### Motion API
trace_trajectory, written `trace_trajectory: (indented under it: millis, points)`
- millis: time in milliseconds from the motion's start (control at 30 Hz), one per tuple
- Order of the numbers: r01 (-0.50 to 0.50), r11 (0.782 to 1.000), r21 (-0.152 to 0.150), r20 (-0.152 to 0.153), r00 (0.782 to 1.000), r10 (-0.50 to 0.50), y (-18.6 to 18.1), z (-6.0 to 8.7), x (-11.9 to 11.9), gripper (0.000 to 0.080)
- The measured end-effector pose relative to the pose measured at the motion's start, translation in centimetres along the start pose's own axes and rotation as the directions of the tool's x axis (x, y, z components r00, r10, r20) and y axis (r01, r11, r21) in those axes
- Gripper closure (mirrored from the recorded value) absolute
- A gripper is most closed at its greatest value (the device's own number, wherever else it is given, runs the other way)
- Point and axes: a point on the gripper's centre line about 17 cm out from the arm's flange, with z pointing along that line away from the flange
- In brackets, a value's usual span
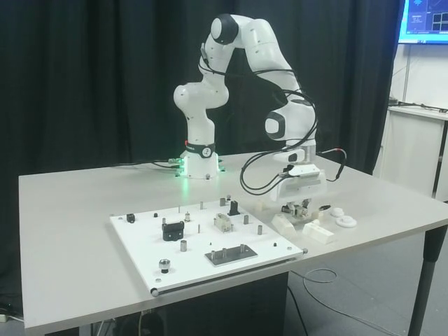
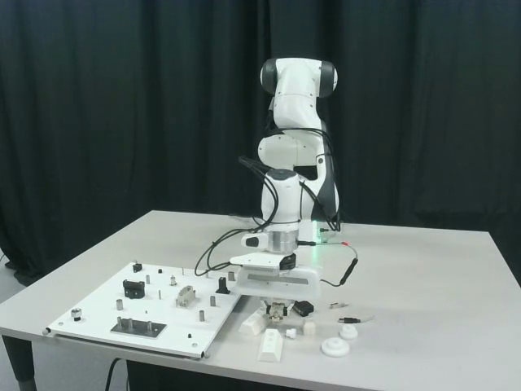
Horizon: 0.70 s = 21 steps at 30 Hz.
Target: Place waterproof.
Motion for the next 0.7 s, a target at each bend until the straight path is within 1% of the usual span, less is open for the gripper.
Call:
trace_trajectory:
  millis: [333, 367, 500, 533, 700]
  points:
    - [0.018, 1.000, -0.007, 0.005, 1.000, -0.018, -0.04, -0.09, 0.00, 0.0491]
    - [0.018, 1.000, -0.007, 0.006, 1.000, -0.018, -0.05, -0.11, 0.03, 0.0321]
    - [0.019, 1.000, -0.006, 0.008, 1.000, -0.019, -0.09, -0.23, 0.12, 0.0321]
    - [0.019, 1.000, -0.006, 0.010, 1.000, -0.019, -0.11, -0.27, 0.13, 0.0072]
    - [0.015, 1.000, -0.005, 0.012, 1.000, -0.015, -0.20, -0.52, 0.32, 0.0072]
